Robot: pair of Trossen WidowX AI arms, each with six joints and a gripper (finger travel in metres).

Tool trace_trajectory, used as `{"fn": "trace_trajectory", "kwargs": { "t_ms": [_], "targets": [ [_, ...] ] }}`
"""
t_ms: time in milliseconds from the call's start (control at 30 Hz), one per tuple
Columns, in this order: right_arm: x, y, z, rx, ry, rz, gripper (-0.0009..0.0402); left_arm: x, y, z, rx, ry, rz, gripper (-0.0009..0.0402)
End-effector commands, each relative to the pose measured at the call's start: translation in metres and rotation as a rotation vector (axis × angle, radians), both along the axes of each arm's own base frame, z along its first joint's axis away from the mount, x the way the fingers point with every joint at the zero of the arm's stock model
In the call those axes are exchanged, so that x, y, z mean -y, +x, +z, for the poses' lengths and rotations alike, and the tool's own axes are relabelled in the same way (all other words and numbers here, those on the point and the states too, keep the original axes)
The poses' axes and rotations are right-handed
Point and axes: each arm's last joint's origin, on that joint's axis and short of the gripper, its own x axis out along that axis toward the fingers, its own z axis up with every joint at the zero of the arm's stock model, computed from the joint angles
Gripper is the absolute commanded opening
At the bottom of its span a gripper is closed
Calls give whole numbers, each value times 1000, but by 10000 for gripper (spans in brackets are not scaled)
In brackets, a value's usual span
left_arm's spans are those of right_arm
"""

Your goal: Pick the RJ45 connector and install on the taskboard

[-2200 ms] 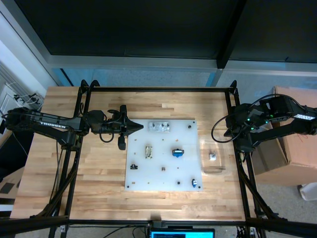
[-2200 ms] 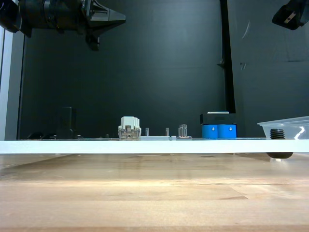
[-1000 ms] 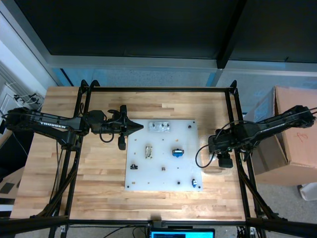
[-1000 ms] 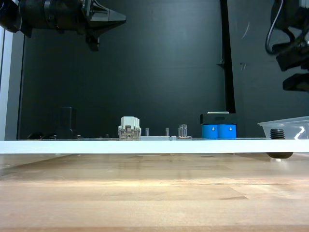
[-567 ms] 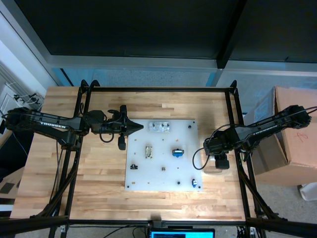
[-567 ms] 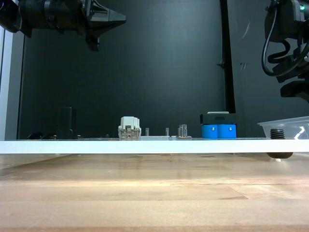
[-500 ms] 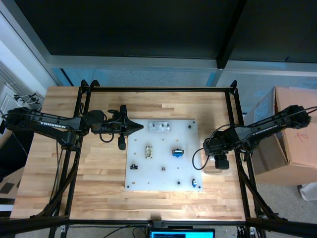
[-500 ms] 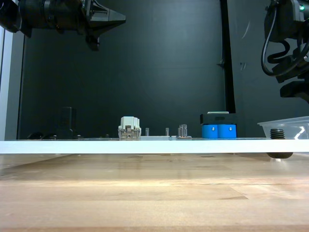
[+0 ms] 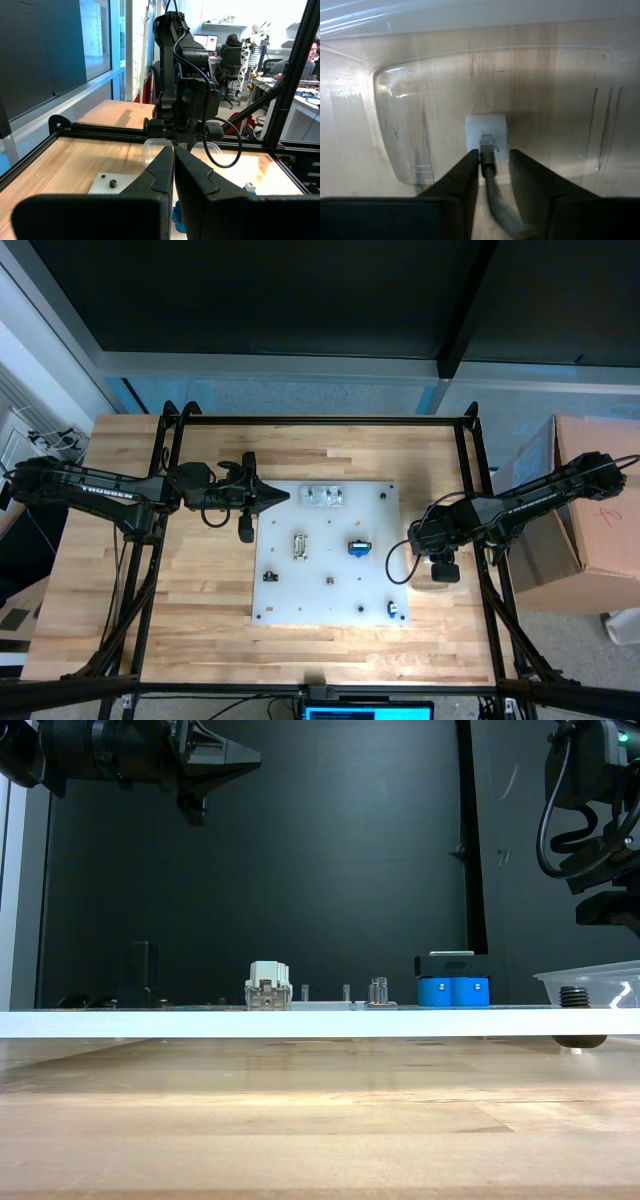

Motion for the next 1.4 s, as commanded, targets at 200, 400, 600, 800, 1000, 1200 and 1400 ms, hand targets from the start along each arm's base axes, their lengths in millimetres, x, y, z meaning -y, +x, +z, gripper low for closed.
{"fn": "trace_trajectory", "kwargs": {
  "t_ms": [200,400,600,800,1000,1200,1400],
  "targets": [
    [0,0,0,-1,0,0,12,0,0,0,0,0,0,0],
    [0,0,4,6,3,1,-1,0,0,0,0,0,0,0],
    [0,-2,8,27,12,0,-1,0,0,0,0,0,0,0],
    [0,-2,28,13,8,0,0,0,0,0,0,0,0,0],
    [0,0,69,7,5,-2,0,0,0,0,0,0,0,0],
    [0,1,96,29,-14,-14,0,0,0,0,0,0,0,0],
    [0,3,95,28,-15,-14,0,0,0,0,0,0,0,0]
  ]
}}
